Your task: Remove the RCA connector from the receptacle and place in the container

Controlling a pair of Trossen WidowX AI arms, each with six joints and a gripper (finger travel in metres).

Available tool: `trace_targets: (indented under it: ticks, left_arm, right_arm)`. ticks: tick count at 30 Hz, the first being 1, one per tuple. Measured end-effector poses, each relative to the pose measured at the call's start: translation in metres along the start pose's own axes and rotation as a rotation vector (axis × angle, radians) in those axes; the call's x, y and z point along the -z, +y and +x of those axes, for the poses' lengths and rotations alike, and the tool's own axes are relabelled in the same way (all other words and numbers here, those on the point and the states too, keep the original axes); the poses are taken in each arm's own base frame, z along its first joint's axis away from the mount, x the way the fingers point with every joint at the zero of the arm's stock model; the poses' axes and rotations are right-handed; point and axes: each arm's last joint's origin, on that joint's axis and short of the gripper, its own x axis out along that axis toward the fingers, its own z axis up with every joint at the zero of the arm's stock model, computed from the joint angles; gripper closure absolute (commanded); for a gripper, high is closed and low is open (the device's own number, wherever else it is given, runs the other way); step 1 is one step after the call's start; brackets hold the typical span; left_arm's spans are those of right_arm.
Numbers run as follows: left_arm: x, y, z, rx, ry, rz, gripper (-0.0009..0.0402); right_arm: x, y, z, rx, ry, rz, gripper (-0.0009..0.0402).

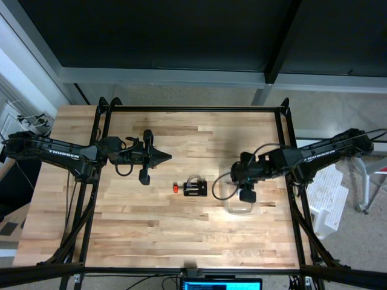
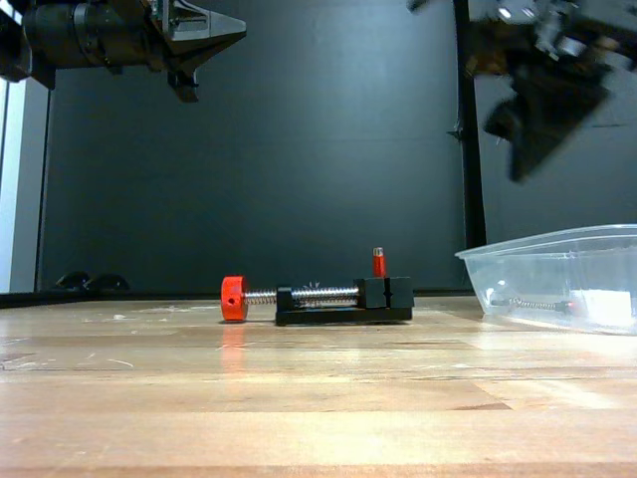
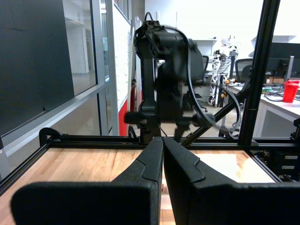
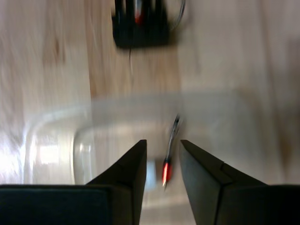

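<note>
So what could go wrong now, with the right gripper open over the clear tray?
1. The right gripper hangs open above the container; it looks light, so clipping its wall might tip it.
2. The RCA connector lies inside, below that gripper; dipping might catch it.
The left gripper, shut, is parked far to the left.

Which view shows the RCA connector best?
The right wrist view: the RCA connector shows in the container, between the open jaws of the right gripper above it. The low view shows it faintly through the wall; the high and left wrist views don't. The left gripper, shut, hangs over the table's left.
</note>
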Motion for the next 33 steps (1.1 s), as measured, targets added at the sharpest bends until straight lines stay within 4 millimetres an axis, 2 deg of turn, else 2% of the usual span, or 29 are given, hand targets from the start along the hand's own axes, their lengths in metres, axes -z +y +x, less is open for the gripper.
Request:
trace_targets:
  ticks: [7,17,25,33]
  left_arm:
    - [0.0,0.0,0.0,0.0,0.0,0.0,0.0393]
    - [0.0,0.0,0.0,0.0,0.0,0.0,0.0393]
    - [0.0,0.0,0.0,0.0,0.0,0.0,0.0393]
    - [0.0,0.0,0.0,0.0,0.0,0.0,0.0393]
  right_arm:
    - [-0.025,-0.023,-0.028,0.014,-0.19,-0.008,0.0397]
    - [-0.043,-0.035,-0.064,0.004,-0.546,-0.069,0.0394]
    - [-0.059,-0.046,-0.07,-0.058,-0.773,-0.077,0.0394]
    - [-0.053,-0.044,-0.05,-0.094,-0.924,-0.066,0.0394]
